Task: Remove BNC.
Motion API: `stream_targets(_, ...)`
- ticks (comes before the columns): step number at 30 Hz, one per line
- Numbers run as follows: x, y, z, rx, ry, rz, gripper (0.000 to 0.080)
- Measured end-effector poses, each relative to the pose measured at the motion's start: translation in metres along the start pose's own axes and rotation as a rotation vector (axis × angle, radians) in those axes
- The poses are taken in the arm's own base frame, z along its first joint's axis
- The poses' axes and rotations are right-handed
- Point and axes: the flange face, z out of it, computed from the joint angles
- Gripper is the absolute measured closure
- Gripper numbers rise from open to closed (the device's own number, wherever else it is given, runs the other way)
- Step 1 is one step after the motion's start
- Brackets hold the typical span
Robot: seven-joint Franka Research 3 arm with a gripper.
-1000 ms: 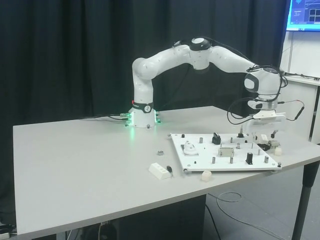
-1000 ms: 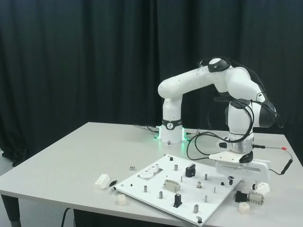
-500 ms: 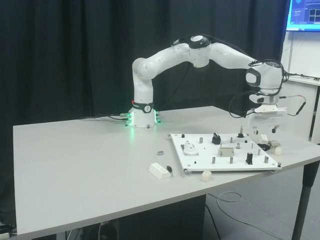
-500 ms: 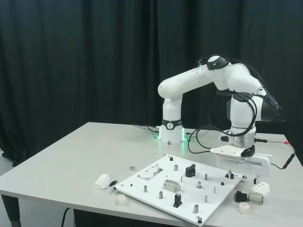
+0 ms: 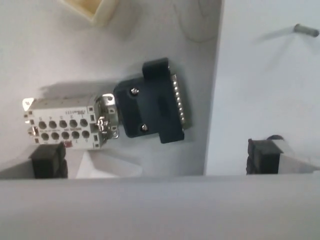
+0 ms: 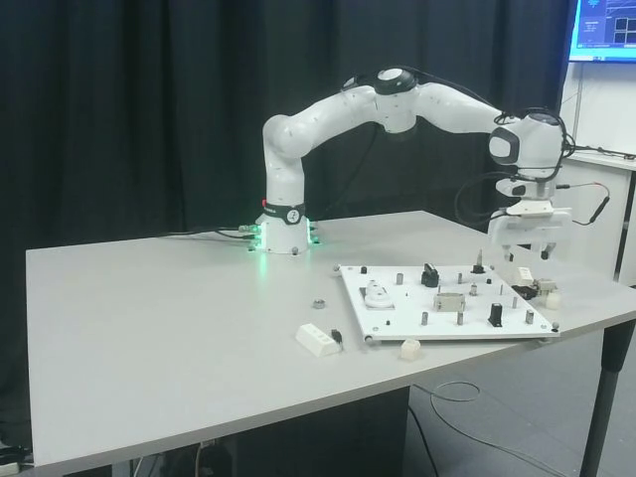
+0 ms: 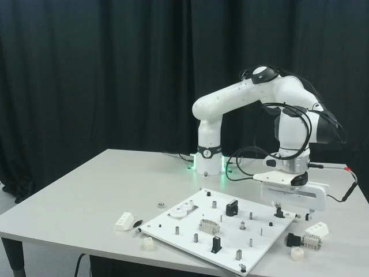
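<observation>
My gripper (image 5: 156, 158) is open, and its black fingertips (image 5: 48, 161) hold nothing. It hangs above the table beside the far right edge of the white board (image 5: 265, 85). Below it a black multi-pin plug (image 5: 152, 102) lies on the table, touching a white block connector (image 5: 67, 125). In the room views the gripper (image 6: 524, 248) (image 7: 292, 213) hovers over that end of the board (image 6: 407, 308) (image 7: 230, 236). A small upright post (image 6: 478, 263) stands on the board close by. I cannot tell which part is the BNC.
Several small posts and fittings stand across the board. A white block (image 6: 318, 340) (image 7: 124, 221), a small white cube (image 6: 409, 349) (image 7: 149, 244) and a nut (image 6: 319, 301) lie on the table off the board's other end. A white cube (image 7: 297, 253) sits near the loose connectors.
The gripper has risen from just above the board's right end and now hangs higher. Nothing came up with it.
</observation>
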Motion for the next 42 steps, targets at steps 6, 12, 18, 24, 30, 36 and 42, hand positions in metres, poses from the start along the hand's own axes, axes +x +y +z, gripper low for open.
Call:
stream_targets(6,0.005,-0.002,-0.005,-0.004,0.034,-0.008,0.0003)
stream_targets(12,0.017,-0.003,-0.012,0.000,0.072,0.073,0.0003)
stream_targets(18,0.032,-0.003,-0.019,0.009,0.117,0.250,0.0003)
stream_targets(24,0.048,-0.002,-0.023,0.026,0.137,0.450,0.0003)
stream_targets(30,0.065,-0.001,-0.024,0.036,0.156,0.650,0.0003)
stream_targets(36,0.080,0.005,-0.021,0.038,0.172,0.810,0.0003)
stream_targets(42,0.095,0.014,-0.015,0.027,0.192,0.887,0.0003)
